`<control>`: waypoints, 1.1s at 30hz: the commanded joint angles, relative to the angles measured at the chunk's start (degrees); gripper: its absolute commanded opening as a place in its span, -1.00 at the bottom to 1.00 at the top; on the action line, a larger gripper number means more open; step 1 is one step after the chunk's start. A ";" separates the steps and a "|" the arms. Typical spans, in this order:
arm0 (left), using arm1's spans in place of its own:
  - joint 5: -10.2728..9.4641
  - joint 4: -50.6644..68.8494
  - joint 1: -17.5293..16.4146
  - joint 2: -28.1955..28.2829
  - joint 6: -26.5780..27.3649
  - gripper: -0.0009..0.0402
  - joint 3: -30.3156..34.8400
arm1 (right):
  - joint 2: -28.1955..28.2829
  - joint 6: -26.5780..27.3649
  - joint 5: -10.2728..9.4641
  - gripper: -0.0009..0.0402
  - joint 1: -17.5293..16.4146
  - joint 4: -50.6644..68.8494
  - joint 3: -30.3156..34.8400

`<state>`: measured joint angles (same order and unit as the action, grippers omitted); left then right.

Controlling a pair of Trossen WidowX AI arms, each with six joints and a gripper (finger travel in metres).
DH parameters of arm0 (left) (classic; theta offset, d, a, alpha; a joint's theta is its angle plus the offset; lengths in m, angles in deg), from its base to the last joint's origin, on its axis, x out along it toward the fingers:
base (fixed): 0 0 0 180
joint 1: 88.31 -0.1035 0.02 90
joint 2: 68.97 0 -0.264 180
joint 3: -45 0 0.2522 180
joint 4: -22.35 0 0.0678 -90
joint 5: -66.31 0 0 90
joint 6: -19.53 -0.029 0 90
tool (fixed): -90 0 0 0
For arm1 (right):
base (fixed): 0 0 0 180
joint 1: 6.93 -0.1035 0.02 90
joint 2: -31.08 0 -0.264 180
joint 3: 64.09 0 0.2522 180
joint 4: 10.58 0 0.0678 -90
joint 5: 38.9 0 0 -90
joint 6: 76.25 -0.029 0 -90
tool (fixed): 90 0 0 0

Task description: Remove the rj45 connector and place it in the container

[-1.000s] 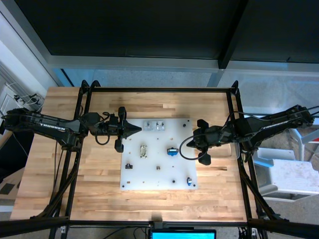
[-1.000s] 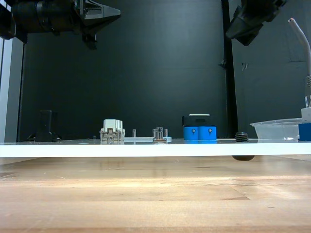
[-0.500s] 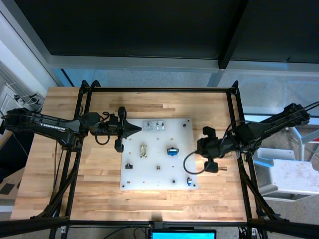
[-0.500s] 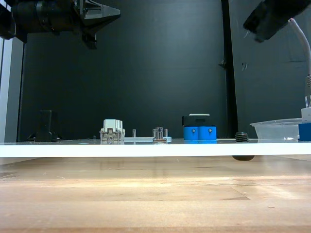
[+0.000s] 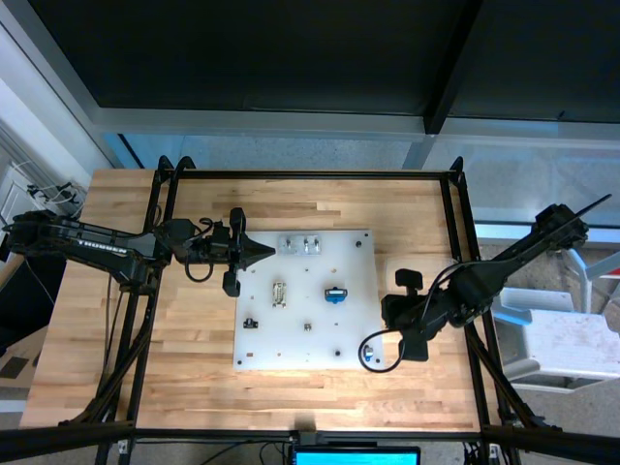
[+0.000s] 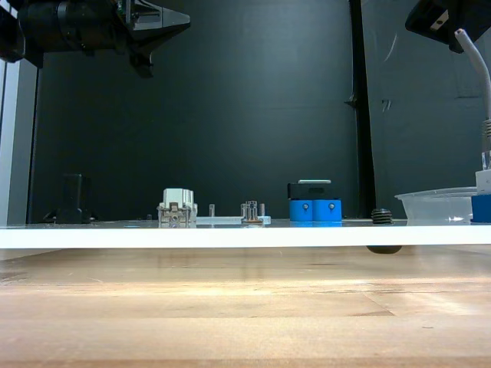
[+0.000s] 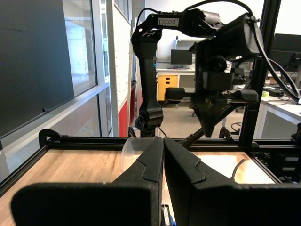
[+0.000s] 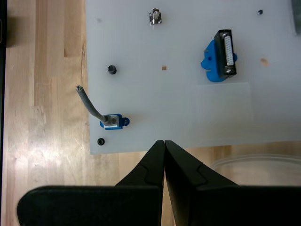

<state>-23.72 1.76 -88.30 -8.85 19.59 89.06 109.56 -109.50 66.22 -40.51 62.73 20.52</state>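
Left gripper [image 5: 263,251], clenched, hovers over the board's [image 5: 310,334] upper left. Right gripper [image 5: 386,312], clenched too, hangs near the rj45 connector [image 5: 369,355], lower right.

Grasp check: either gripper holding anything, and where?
Nothing held. Left gripper, shut, hovers at the left edge of the board; right gripper, shut, near the rj45 connector.

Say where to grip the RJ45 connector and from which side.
Pinch the RJ45 connector by its plug body, just above the blue holder, from straight above: it stands upright, grey cable rising from it. The right gripper, shut, hovers high nearby; the left gripper, shut, hangs over the left edge of the board.
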 commanded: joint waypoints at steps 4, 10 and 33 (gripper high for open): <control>0.00 0.00 -0.02 0.00 0.00 -0.96 0.02 | 3.19 -1.55 -1.97 -0.90 -2.78 -0.04 0.72; 0.00 0.00 0.00 0.00 0.00 -0.96 0.02 | 5.44 -4.92 -2.82 -0.60 -4.02 -0.17 0.66; 0.00 0.00 -0.02 0.00 0.00 -0.96 0.02 | 6.82 -7.82 1.84 -0.03 -5.05 -12.37 -7.41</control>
<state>-23.74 1.76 -88.30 -8.85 19.59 89.06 116.40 -117.44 68.03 -45.54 50.58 13.53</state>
